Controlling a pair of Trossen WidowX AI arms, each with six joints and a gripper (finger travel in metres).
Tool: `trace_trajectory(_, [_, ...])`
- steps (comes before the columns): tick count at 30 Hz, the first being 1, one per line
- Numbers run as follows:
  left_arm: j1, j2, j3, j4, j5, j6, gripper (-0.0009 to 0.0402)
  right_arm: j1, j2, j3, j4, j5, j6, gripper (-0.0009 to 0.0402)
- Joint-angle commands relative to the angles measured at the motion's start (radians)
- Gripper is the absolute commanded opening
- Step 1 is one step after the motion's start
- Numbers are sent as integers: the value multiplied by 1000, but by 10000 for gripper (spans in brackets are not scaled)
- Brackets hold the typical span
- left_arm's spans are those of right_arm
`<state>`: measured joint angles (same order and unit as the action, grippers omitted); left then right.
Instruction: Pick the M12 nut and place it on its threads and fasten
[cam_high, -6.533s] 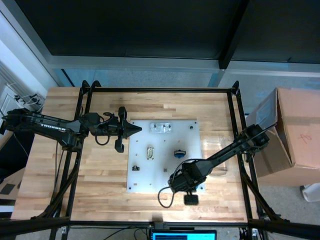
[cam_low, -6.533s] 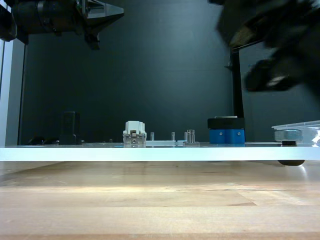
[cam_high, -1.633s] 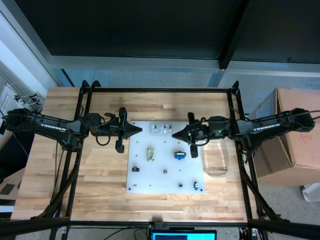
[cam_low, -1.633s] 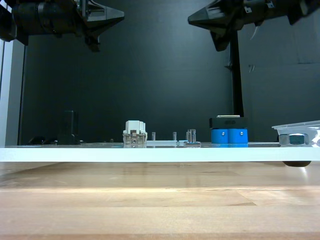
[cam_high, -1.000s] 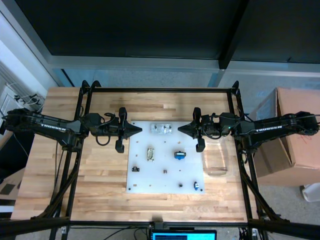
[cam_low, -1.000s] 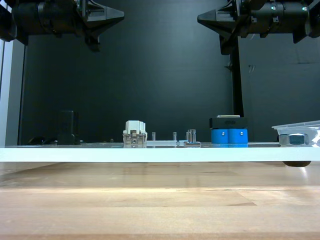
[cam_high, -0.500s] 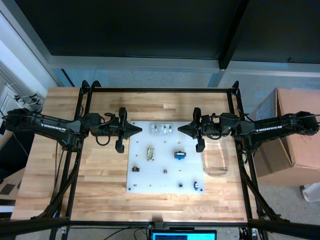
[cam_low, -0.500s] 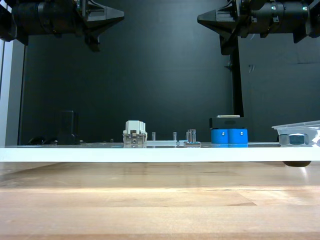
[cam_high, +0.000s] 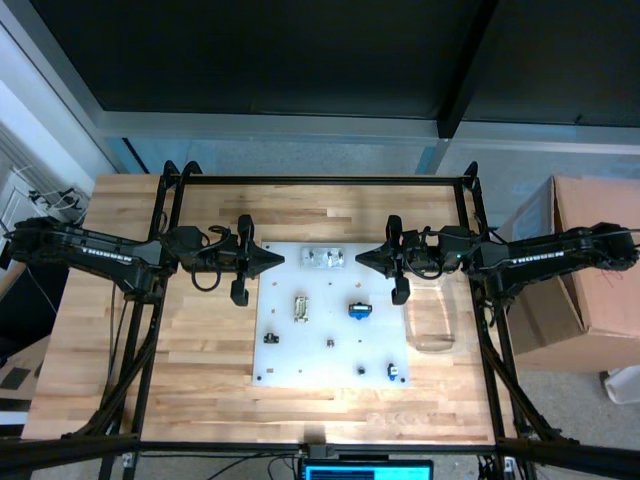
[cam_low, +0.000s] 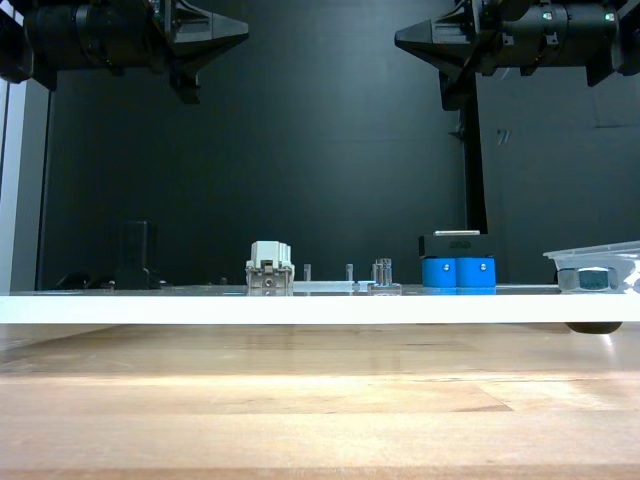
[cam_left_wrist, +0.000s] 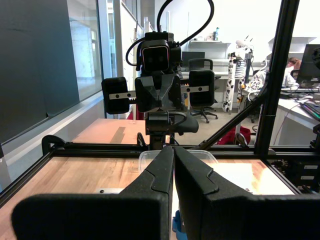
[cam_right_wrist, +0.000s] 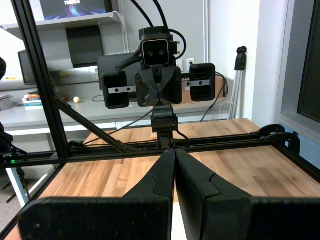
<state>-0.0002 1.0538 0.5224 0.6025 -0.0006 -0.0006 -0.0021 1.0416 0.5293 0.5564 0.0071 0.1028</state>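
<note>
1. I have the left gripper (cam_high: 279, 258) up in the air over the far left edge of the white board (cam_high: 280, 362), pointing inward. Its fingers (cam_left_wrist: 161, 167) are pressed together with nothing between them.
2. The right gripper (cam_high: 360, 257) mirrors it over the far right part of the board, at about the same height in the low view. It points back at the left one, well apart from it.
3. The right gripper's fingers (cam_right_wrist: 162, 172) are pressed flat together too, and it carries nothing.
4. The M12 nut (cam_low: 585, 278) is in neither gripper. From above I see it on the board by the near right edge (cam_high: 394, 373), outside the clear tray (cam_high: 432, 344).
5. In the low view the nut sits low on its stud, close to the board's surface, in front of the tray. I cannot tell whether it is run fully down.
6. Mid-board I see a blue block (cam_high: 358, 309) and a white connector (cam_high: 300, 306), both free of the arms.
7. Both grippers are well above and far from the nut.
</note>
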Motion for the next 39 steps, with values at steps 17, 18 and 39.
trace_trajectory(17, [0, 0, 0, 0, 0, 0, 0, 0, 0, 0, -48, 0, 0, 0])
trace_trajectory(18, [0, 0, 0, 0, 0, 0, 0, 0, 0, 0, -48, 0, 0, 0])
trace_trajectory(39, [0, 0, 0, 0, 0, 0, 0, 0, 0, 0, -51, 0, 0, 0])
